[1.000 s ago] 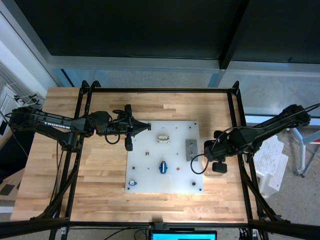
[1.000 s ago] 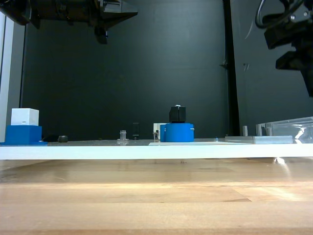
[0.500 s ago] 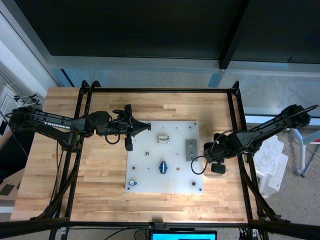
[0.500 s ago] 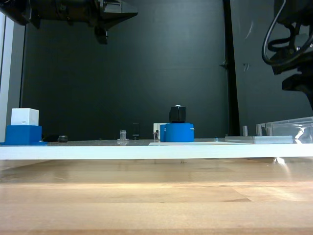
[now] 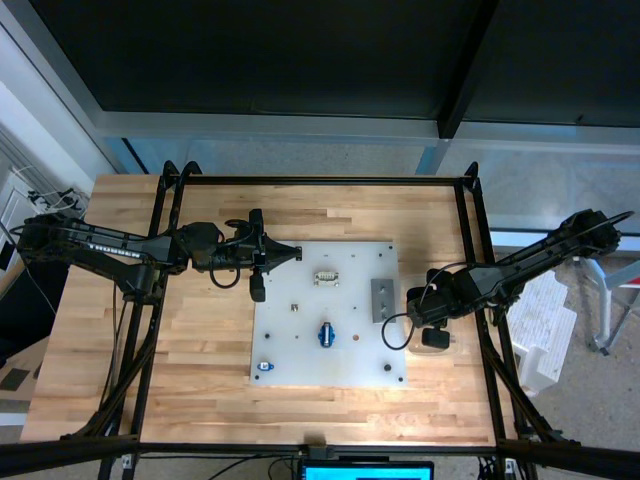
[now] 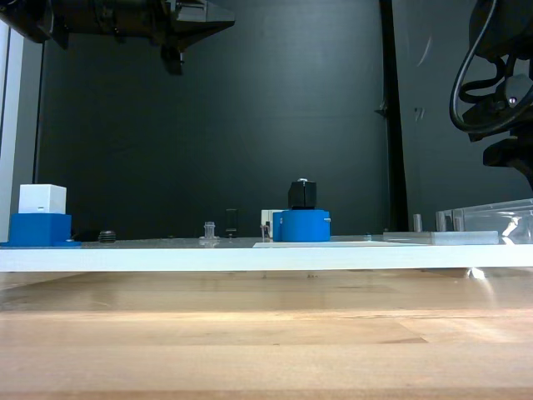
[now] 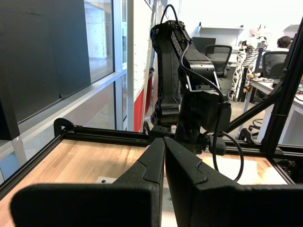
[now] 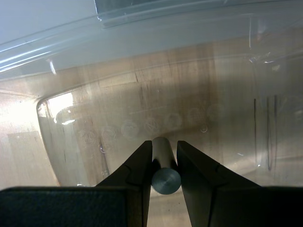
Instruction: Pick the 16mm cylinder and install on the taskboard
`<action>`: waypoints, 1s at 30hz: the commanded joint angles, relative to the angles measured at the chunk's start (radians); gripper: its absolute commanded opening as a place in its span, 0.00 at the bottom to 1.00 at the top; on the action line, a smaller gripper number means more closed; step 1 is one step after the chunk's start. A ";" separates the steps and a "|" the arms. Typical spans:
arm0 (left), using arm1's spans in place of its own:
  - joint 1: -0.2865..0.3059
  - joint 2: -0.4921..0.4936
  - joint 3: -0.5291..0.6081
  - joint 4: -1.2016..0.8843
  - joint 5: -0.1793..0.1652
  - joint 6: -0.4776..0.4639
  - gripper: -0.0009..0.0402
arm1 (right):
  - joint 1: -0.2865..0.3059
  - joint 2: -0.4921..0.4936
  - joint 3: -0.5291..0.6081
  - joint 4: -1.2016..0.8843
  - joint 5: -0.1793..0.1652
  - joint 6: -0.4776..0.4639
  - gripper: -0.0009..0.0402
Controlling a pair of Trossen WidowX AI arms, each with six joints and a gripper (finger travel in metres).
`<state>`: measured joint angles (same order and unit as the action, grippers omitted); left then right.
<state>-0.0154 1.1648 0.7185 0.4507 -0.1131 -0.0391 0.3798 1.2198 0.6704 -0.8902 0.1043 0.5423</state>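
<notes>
While the left claw (image 7: pixel 164 152) hangs clenched, empty, over the far-left corner of the taskboard (image 5: pixel 300 340), the right claw (image 8: pixel 164 152), down in the clear tray (image 8: pixel 90 137) just right of the taskboard, pinches the 16mm cylinder (image 8: pixel 165 178), so the pick looks made and a clean lift should come next; no writing is legible.

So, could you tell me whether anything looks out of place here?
Nothing stands out: the right pincer grips the 16mm cylinder inside the clear tray, and the left pincer hangs shut above the far left part of the taskboard.
</notes>
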 commanded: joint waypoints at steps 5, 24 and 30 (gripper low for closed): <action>0.000 0.000 0.000 0.000 0.000 0.000 0.02 | 0.000 0.000 -0.001 0.000 0.000 0.000 0.04; 0.000 0.000 0.000 0.000 0.000 0.000 0.02 | 0.000 0.000 0.002 0.014 0.001 0.010 0.30; 0.000 0.000 0.000 0.000 0.000 0.000 0.02 | 0.000 0.000 0.002 0.014 0.001 0.011 0.41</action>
<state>-0.0154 1.1645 0.7185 0.4507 -0.1131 -0.0391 0.3798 1.2198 0.6701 -0.8753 0.1043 0.5526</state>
